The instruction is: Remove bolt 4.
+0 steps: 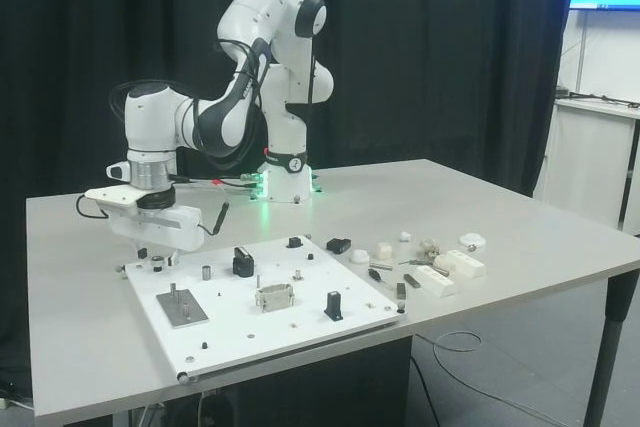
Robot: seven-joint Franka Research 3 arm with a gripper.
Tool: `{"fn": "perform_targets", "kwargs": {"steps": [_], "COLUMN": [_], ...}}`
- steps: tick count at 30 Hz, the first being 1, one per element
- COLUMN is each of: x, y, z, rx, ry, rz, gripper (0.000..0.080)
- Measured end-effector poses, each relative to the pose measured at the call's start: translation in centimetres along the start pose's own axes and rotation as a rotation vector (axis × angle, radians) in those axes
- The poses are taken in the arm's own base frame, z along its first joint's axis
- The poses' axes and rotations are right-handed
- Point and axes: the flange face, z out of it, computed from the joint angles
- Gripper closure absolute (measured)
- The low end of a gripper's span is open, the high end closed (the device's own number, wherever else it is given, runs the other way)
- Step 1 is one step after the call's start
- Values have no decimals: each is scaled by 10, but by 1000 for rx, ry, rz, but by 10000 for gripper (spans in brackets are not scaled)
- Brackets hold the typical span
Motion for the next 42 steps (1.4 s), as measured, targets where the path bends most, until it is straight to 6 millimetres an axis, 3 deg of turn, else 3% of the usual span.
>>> {"fn": "perform_targets", "kwargs": {"steps": [3, 4, 9, 10, 18, 19, 42], "x": [0, 0, -2, -3, -4, -4, -3], "y": [0, 1, 0, -1, 1, 1, 2], "z": [0, 1, 2, 2, 2, 2, 2], "rx": [1, 2, 9, 12, 12, 12, 0], "ry": [0, -1, -7, -9, -9, -9, 0], "rz": [2, 3, 11, 13, 5, 1, -312], "gripper": [94, 274, 274, 432, 432, 567, 578]}}
